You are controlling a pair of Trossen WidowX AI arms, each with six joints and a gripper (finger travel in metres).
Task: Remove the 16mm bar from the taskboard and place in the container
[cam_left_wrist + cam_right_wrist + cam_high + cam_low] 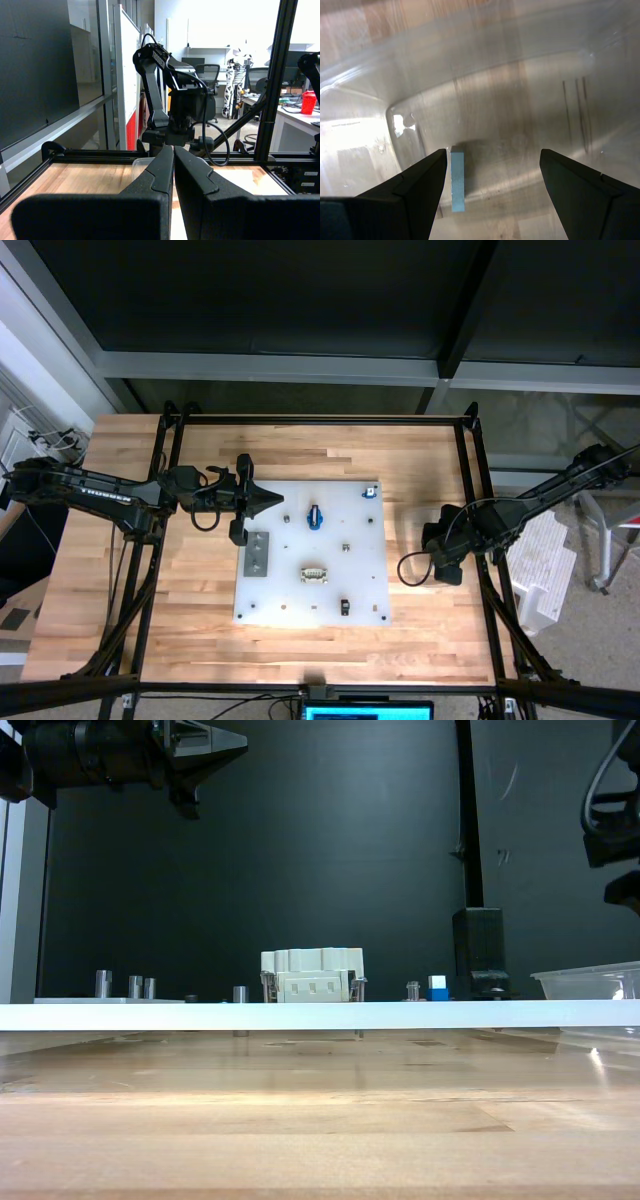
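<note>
- Right hand (492, 153) released, spread wide, hovering over the container (535, 90), which sits on the tabletop (200, 640) just right of the taskboard (360, 575).
- A small pale piece, probably the 16mm bar (457, 182), lies on the container's floor beneath that hand.
- Left hand (173, 152) clenched, empty, raised above the taskboard's far-left corner.

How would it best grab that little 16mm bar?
Grip the 16mm bar by its exposed top, from straight above: it stands upright from the grey block. Left gripper, shut, hovers over the taskboard far-left corner; right gripper, open, is over the container.
</note>
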